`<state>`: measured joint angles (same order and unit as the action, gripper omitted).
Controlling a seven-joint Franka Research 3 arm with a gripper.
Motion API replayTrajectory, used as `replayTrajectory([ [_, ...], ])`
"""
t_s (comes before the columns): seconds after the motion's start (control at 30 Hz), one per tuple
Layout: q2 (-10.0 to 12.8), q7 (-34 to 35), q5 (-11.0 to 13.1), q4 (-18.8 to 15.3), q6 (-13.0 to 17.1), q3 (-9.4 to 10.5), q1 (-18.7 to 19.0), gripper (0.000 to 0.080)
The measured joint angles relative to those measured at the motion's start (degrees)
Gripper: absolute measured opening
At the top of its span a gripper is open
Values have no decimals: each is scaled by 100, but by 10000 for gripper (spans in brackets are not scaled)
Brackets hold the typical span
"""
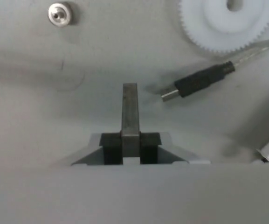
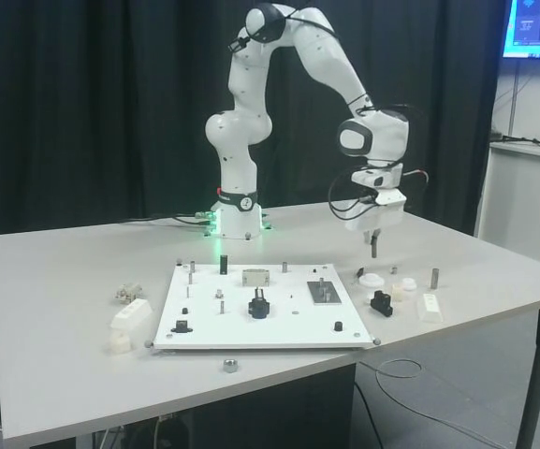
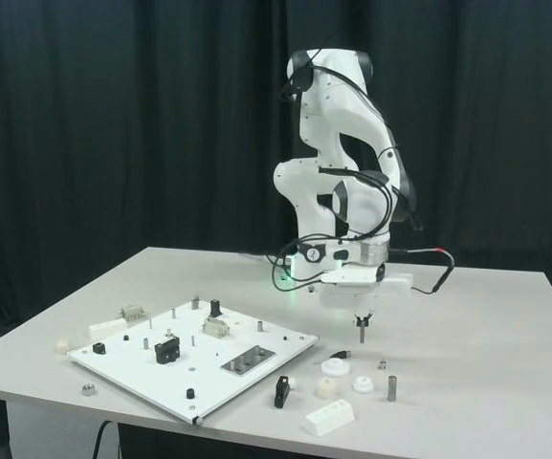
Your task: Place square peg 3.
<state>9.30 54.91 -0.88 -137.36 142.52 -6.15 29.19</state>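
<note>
Peg [image 1: 130,112] pinched upright between fingers of hand [image 1: 130,151], lower end clear of table [image 2: 54,281]. Hand pressed onto peg, pointing straight down. Peg hangs off board [image 2: 251,323], over bare table past board's edge nearest loose parts.

Under peg in wrist view: plug [image 1: 197,80] with cable lying flat, white gear [image 1: 227,23] just beyond, screw [image 1: 59,13] well apart.

Room views: loose parts on table near peg – gear [image 3: 334,367], second upright peg [image 3: 391,387], white block [image 3: 329,416].
</note>
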Motion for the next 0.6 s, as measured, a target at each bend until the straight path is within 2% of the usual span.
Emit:
replayTrajectory([
  [0.6,526,1,-28,403,-55,50,0,75],
])
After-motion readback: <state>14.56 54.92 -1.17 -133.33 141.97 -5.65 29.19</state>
